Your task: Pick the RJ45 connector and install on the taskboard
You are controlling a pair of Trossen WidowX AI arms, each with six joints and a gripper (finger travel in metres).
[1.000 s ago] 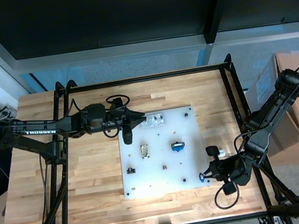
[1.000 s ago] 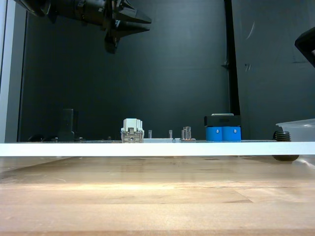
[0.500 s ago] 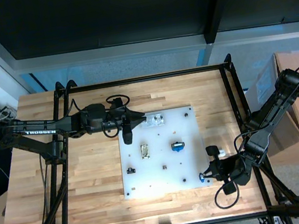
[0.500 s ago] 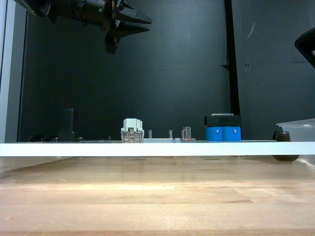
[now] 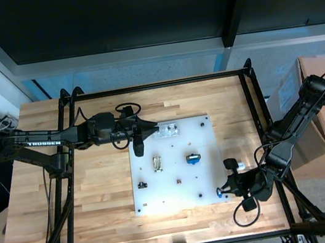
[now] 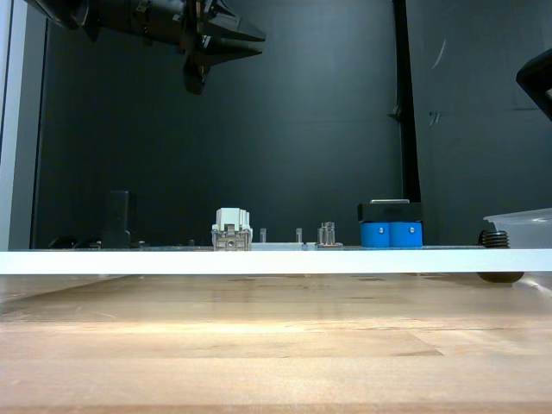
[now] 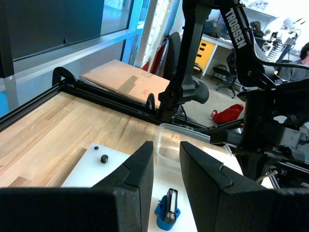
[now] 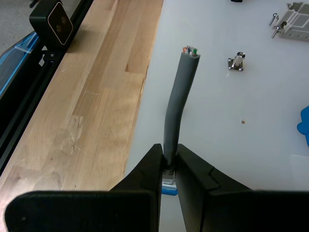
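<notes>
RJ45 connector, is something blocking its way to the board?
Nothing visible does. The right pincer, shut on the RJ45 connector, holds it at the near right corner of the board. The left pincer hangs open high over the far left edge.

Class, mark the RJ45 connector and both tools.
RJ45 connector [image 8: 176,104]: right wrist view, its grey cable.
left tool [image 7: 166,150]: left wrist view, between open fingertips.
right tool [image 8: 168,151]: right wrist view, between fingertips gripping cable.

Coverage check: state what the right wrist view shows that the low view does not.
Right wrist only: right gripper, at the board's near right corner, shut on the RJ45 connector, seating unclear, grey cable stub sticking out of it. Low only: left gripper, open, high over the board's far left. Both: white task board, grey housing.
</notes>
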